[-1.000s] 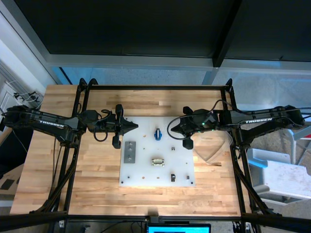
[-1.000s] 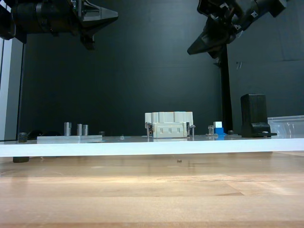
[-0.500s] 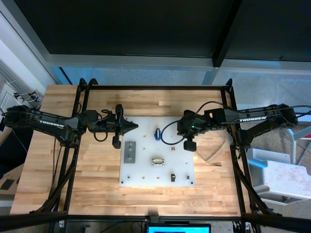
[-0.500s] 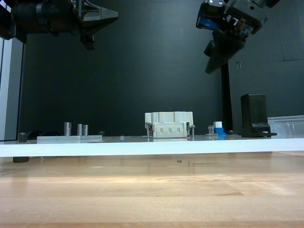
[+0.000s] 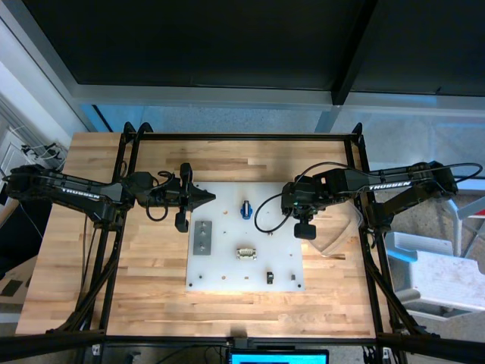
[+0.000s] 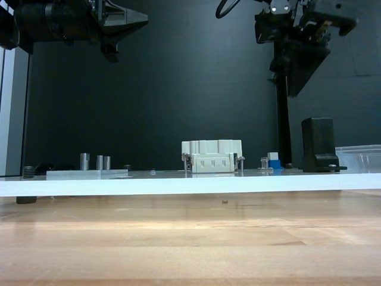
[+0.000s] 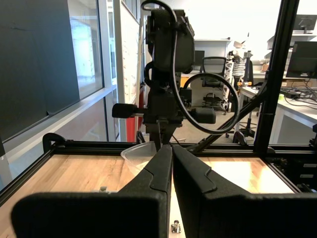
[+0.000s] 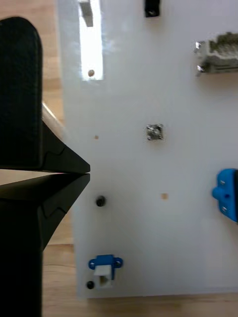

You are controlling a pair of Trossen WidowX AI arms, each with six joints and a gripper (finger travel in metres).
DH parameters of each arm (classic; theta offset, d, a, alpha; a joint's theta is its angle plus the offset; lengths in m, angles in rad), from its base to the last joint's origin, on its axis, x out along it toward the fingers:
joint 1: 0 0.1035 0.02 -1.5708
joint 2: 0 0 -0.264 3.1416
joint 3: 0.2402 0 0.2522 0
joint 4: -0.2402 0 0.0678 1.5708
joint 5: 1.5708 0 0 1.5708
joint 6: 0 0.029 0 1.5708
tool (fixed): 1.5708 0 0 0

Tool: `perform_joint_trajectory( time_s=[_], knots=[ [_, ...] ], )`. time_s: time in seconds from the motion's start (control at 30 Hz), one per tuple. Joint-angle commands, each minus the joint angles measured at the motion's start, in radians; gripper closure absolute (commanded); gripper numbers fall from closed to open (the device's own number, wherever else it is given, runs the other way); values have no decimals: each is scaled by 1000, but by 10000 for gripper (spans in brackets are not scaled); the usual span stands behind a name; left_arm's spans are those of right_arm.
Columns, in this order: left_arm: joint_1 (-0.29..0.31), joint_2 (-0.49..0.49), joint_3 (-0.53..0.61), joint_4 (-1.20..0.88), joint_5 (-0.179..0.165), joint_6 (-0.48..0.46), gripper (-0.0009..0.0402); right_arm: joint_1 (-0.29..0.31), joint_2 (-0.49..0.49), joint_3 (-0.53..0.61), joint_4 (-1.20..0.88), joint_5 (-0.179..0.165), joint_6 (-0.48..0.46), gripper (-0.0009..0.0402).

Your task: Pick the 16mm bar from the taskboard and place it in the container

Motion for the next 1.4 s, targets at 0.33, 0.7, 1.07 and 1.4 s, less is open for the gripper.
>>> perform_joint_trajectory(
  time_s=[0.33,0.7,1.07,1.4],
  knots=[
    [0,0,0,0,0,0,393,16,33,40,-61,2,13,393],
    [0,0,0,0,0,0,393,108,33,40,-63,2,92,393],
    [0,0,0,0,0,0,393,221,38,40,-67,3,214,393],
    [0,0,0,0,0,0,393,323,106,69,-63,-9,308,393]
  ],
)
